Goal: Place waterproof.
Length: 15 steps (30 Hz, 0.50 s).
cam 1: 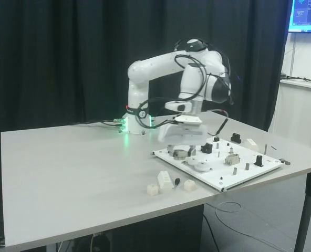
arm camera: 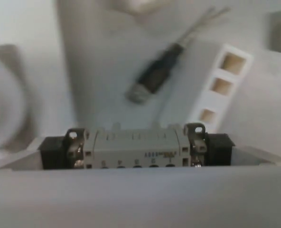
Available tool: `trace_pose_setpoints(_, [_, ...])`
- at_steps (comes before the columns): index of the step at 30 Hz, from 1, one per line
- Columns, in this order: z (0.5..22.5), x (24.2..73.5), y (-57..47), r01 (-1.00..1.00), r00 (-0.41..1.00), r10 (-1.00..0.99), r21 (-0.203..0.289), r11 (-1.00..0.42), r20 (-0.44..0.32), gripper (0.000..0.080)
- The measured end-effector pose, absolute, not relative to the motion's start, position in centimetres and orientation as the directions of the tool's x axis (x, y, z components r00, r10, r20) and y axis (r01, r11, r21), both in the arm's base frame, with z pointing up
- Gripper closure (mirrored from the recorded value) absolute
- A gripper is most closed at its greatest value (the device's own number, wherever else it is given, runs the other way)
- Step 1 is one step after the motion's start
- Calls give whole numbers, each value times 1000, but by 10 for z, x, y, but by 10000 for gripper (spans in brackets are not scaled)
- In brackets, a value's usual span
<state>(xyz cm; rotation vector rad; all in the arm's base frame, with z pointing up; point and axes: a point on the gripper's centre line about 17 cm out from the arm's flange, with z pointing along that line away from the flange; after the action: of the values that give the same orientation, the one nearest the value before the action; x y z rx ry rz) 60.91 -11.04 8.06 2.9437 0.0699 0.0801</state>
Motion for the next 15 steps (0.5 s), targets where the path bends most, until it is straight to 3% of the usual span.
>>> trace_pose_setpoints(15, [68, 592, -187, 48, 993, 71, 234, -971, 92, 183])
